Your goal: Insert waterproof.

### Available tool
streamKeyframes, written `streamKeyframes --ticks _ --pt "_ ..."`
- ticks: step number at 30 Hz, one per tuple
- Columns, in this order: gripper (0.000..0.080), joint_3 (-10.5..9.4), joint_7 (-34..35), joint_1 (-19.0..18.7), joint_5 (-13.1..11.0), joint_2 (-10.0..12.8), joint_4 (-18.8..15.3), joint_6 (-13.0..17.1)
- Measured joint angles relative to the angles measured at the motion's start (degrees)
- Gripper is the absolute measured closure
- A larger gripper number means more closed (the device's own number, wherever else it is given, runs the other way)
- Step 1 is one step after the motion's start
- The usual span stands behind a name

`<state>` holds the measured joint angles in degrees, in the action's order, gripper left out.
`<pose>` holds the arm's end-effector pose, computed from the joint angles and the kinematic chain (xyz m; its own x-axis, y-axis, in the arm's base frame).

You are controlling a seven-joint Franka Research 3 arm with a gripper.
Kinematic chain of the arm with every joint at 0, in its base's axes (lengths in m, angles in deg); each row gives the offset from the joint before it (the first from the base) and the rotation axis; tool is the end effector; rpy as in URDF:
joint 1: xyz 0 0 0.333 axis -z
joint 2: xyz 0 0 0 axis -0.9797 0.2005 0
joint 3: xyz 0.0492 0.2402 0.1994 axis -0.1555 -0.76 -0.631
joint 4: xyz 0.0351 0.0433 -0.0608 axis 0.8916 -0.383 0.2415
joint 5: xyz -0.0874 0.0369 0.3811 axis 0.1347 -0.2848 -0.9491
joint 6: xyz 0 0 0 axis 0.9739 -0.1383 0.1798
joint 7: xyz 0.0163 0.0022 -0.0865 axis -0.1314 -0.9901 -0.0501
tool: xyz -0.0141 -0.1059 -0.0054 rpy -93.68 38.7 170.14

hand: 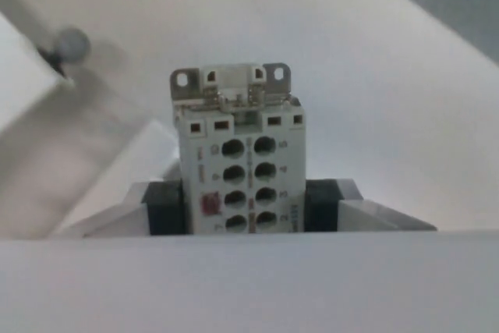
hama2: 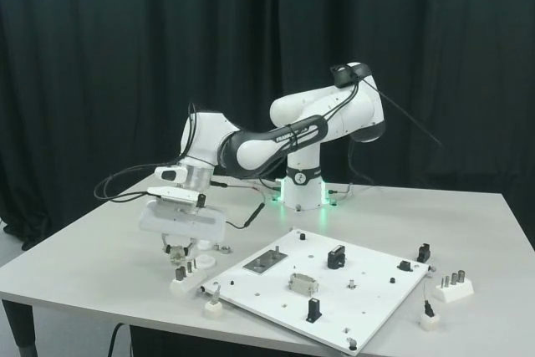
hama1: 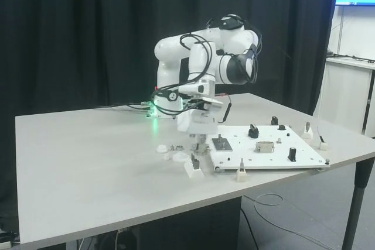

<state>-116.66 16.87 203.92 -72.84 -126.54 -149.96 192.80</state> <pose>0.5964 -0.1546 0.2520 0.9248 -0.2159 0.3132 -0.2615 -0.9588 0.1110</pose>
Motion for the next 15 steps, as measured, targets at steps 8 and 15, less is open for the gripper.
streamKeyframes --ticks 8,15 --pt "0.0481 1.08 -0.7 -0.7 0.8 0.2 1.5 -2.3" --pt "0.0481 1.75 -2.3 -1.5 2.5 0.9 2.9 -4.7"
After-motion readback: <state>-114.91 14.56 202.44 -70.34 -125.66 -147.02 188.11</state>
